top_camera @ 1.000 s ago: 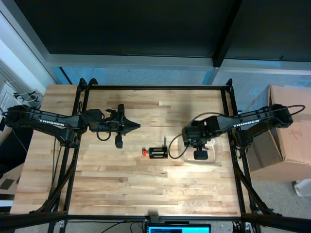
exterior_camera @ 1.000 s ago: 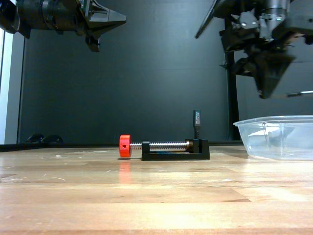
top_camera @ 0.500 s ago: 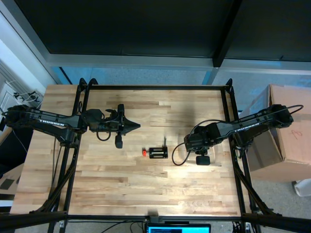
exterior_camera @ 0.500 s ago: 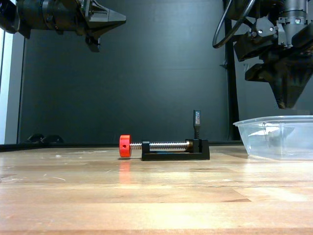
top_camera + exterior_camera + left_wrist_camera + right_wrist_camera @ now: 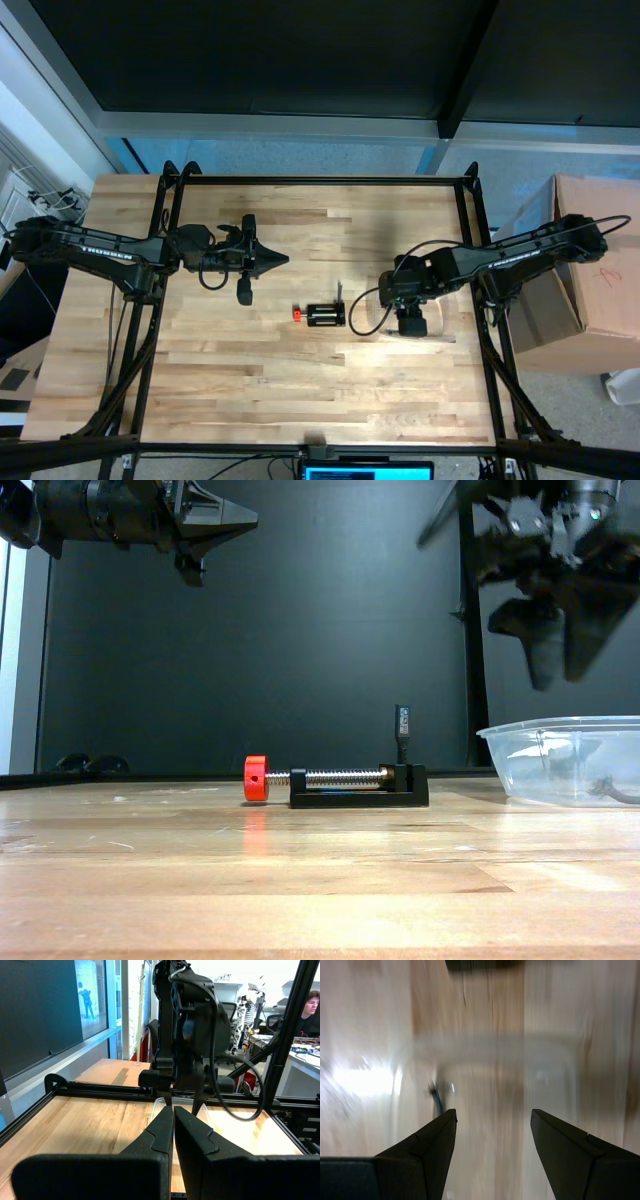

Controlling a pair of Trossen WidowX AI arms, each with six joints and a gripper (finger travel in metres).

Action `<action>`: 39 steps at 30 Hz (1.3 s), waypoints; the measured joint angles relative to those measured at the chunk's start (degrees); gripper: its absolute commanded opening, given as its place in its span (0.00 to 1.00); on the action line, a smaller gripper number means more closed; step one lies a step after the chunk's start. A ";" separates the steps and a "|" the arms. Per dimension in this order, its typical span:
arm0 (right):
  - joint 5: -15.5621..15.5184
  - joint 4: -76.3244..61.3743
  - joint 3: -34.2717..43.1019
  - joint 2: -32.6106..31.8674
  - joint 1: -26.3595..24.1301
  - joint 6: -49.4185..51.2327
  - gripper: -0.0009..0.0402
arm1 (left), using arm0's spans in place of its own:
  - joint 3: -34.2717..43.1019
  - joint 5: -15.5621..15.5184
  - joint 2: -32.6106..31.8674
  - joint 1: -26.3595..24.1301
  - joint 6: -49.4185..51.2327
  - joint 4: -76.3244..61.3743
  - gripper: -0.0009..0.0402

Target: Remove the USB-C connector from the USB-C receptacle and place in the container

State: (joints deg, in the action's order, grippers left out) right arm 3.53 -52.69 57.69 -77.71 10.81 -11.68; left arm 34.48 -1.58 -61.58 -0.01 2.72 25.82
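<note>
While left gripper (image 5: 284, 260) hangs afar — connector (image 5: 601, 789) lies below right gripper (image 5: 492, 1111).

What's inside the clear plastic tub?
The USB-C connector, dark with its cable, lies free in the tub; the cloudy wall hides its details. The right end effector hangs open above the tub; the left end effector, shut, hangs high at the far left.
</note>
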 measured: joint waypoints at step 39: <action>1.33 74.49 -24.90 22.91 -10.32 6.60 0.02 | 0.00 0.02 -0.02 0.00 0.00 0.00 0.02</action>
State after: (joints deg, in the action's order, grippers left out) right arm 4.86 21.80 32.80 -54.81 0.49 -5.08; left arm 34.48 -1.56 -61.60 -0.01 2.72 25.82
